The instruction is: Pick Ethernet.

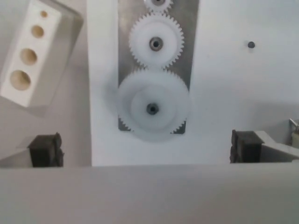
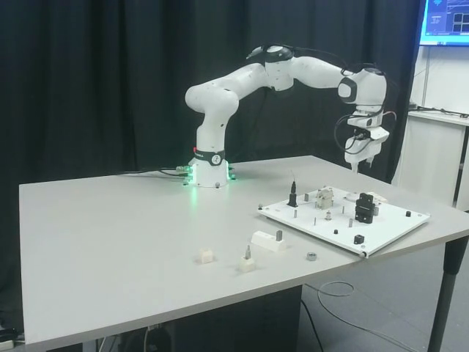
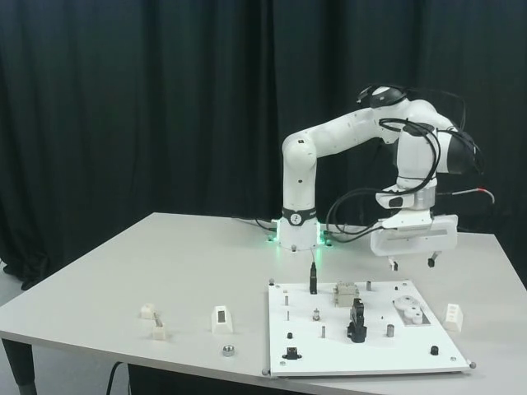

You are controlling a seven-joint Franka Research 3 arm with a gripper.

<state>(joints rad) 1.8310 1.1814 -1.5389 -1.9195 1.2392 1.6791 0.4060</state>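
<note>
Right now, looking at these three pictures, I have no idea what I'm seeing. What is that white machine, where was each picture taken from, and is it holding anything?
The white machine is a robot arm with several joints, bolted to a grey table. Two pictures come from cameras standing in the room, on different sides. The third comes from a camera on the arm's wrist, looking straight down.

At the arm's end is its tool, with two black fingertips set wide apart. It holds nothing and hangs in the air above a white board.

On that board stand small practice parts, among them white gears, which the wrist camera sees just below. Next to the board lies a white block with holes. A few more small white blocks sit loose on the table.
</note>
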